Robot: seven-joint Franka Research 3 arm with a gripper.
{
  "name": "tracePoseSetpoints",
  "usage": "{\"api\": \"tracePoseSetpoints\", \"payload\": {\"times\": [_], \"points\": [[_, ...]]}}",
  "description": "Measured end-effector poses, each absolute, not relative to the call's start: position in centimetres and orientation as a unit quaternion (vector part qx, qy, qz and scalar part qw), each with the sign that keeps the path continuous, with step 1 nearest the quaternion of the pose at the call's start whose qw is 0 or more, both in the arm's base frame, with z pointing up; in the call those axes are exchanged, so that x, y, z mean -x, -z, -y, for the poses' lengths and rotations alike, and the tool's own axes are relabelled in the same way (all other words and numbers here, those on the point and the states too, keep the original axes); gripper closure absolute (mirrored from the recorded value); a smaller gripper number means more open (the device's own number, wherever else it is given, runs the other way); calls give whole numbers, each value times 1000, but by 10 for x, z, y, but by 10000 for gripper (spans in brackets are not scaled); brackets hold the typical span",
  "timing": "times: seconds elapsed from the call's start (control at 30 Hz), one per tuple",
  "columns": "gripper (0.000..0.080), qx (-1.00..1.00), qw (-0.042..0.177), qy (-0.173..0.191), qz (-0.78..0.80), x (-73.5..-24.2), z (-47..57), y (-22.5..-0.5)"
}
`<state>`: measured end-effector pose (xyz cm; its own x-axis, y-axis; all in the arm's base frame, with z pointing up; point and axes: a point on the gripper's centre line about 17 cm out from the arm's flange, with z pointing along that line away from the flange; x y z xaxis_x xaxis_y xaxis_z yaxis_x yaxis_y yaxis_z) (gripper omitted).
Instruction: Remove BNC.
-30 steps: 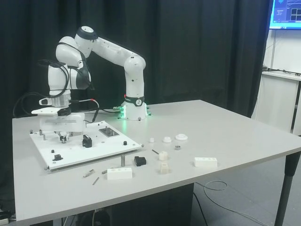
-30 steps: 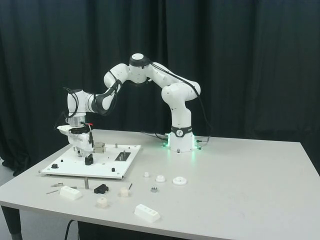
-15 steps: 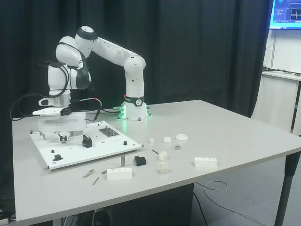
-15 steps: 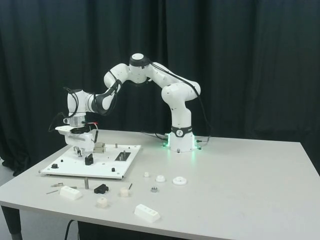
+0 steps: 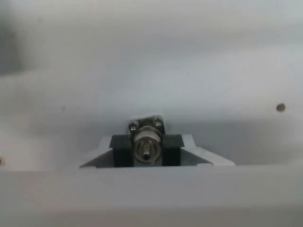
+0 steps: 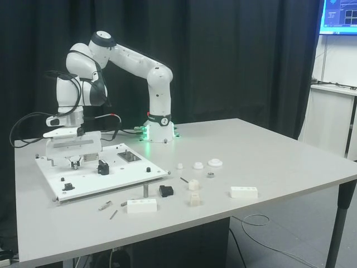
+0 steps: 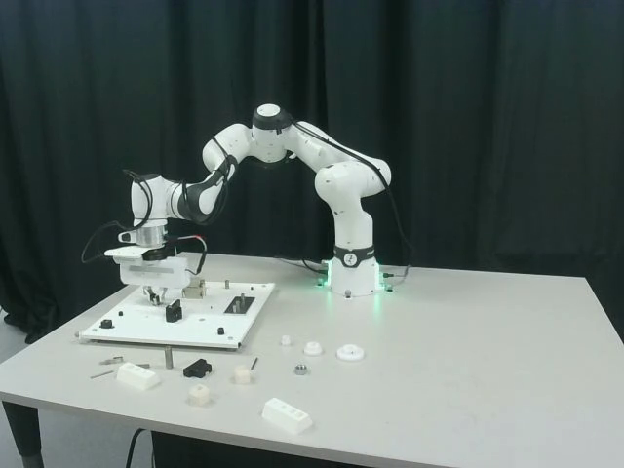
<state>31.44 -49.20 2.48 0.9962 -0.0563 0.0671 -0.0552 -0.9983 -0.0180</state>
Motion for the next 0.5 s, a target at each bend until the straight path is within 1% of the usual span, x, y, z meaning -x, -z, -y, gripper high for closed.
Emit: {"api": "tracePoseSetpoints", "payload": {"times": [0.2, 0.5], "points": [[678, 999, 5, 34, 41, -314, 493, -25], [678, 995, 4, 33, 89, -314, 493, -25]]}}
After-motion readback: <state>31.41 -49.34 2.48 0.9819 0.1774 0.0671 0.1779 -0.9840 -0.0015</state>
